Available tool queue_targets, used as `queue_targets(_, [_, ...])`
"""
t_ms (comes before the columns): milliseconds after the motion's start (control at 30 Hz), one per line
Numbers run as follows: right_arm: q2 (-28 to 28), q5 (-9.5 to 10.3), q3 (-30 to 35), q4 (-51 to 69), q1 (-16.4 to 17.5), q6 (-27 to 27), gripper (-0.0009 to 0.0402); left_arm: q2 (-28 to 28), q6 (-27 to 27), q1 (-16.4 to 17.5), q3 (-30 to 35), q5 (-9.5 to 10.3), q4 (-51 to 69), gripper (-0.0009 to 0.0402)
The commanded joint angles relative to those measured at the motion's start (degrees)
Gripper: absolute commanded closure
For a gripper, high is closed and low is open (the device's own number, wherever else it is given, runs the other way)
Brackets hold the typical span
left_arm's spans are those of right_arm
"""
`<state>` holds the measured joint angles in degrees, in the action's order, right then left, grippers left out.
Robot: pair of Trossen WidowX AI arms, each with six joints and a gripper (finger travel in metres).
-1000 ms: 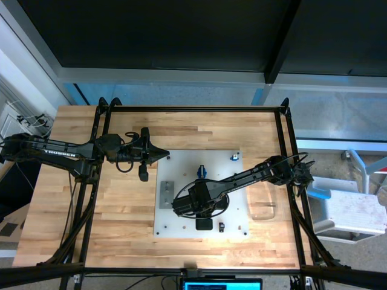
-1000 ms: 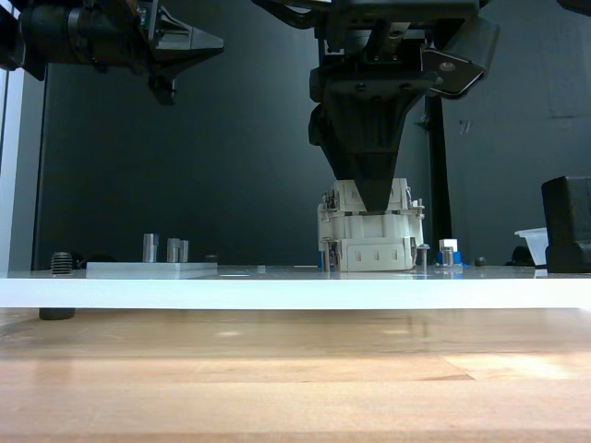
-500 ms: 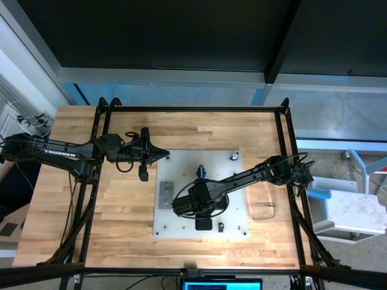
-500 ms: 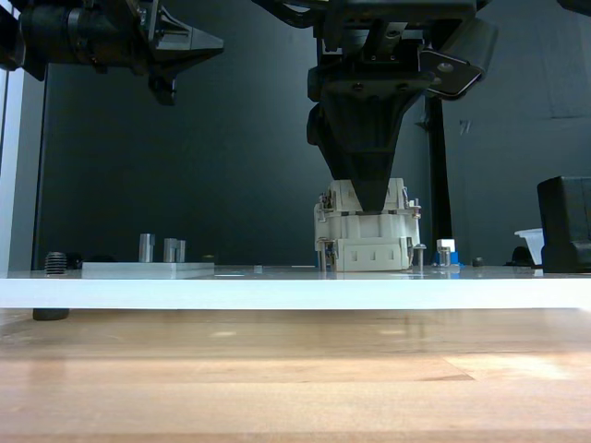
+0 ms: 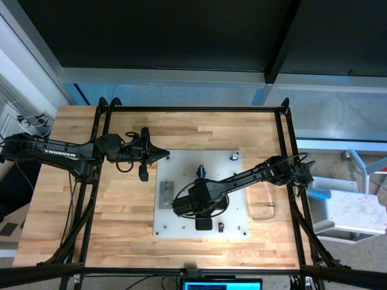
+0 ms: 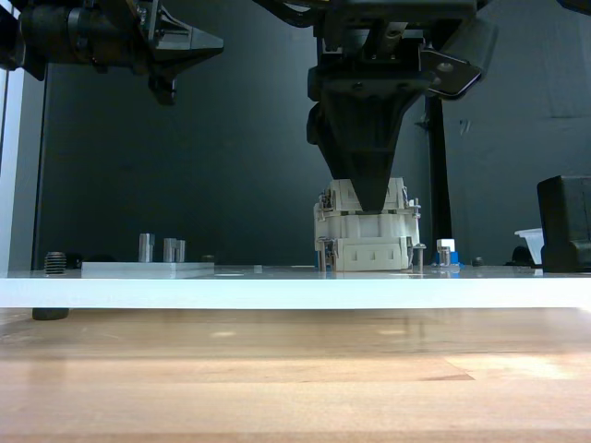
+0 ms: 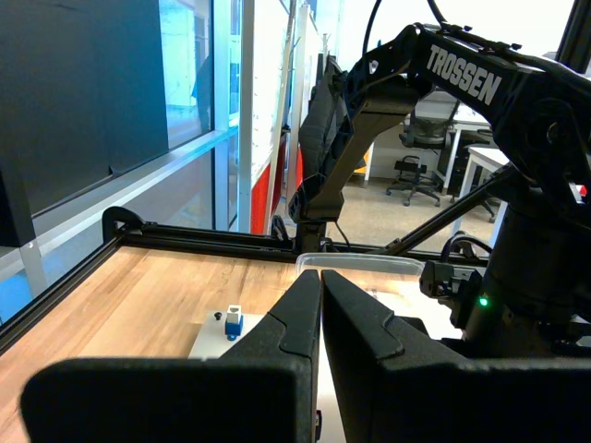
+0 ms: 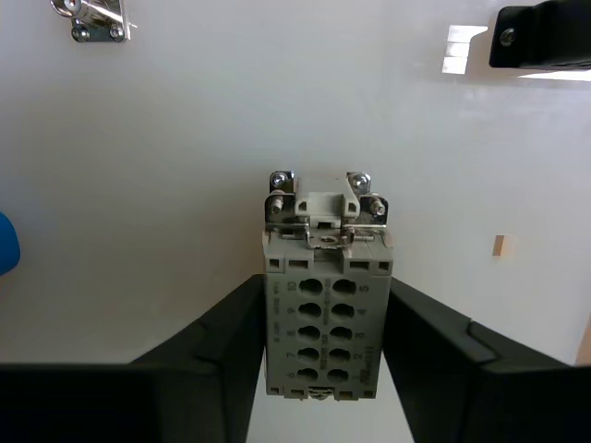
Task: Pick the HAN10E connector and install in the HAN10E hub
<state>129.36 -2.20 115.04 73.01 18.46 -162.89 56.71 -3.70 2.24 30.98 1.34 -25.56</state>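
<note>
Grey-beige rectangular plug block, the HAN10E connector point(image 8: 325, 318), sits atop the beige metal-framed HAN10E hub point(image 6: 369, 253) on the white task board point(image 5: 181, 166), w/ the right claw point(image 6: 367, 189) clamped on it. Looks almost seated: push straight down, keep it level, no twisting. The left claw point(image 5: 164, 155) is parked high by the board's far-left corner, fingers together.

**Matt plastic and bright metal on soft-sheened wood**

The pale planked wooden desk point(image 5: 121, 211) carries a smooth white board point(image 5: 175, 228). Just toward 6 o'clock of the board's middle, the matt black plastic right claw point(image 8: 323, 281) pinches the beige moulded-plastic HAN10E connector point(image 8: 323, 341). The connector sits on the HAN10E hub point(image 6: 369, 251), beige plastic with silvery metal screws. The matt black left claw point(image 5: 163, 155) is at the board's 10 o'clock corner.
</note>
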Motion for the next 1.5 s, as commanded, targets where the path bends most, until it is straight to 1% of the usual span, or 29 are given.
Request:
queue_targets(33, [-0.92,0.35,0.13,1.14,0.09,0.2,0.0164,0.0,0.0,0.02,0.02,0.0,-0.04,0.0393])
queue_targets(167, [-1.97,0.31,0.13,1.55,0.2,0.2,0.0109,0.0,0.0,0.02,0.02,0.0,-0.07,0.0393])
queue_targets(300, [-3.26,0.33,0.13,1.75,0.28,0.2,0.0067,0.0,0.0,0.02,0.02,0.0,-0.02,0.0393])
queue_targets(433, [-4.9,0.26,0.17,1.77,0.31,0.2,0.0036,0.0,0.0,0.02,0.02,0.0,-0.04,0.0393])
queue_targets(567, [-6.51,0.24,0.35,1.81,0.26,0.17,0.0017,0.0,0.0,0.02,0.02,0.0,-0.02,0.0393])
queue_targets(700, [-7.8,0.24,0.35,1.9,0.28,0.2,0.001,0.0,0.0,0.02,0.02,0.0,-0.04,0.0393])
queue_targets(967, [-9.51,0.26,0.35,2.12,0.28,0.2,0.0013,0.0,0.0,0.0,0.02,0.0,-0.04,0.0393])
queue_targets(1500, [-9.68,0.28,0.35,2.08,0.22,0.2,0.0013,0.0,0.0,0.02,0.02,0.0,-0.04,0.0393])
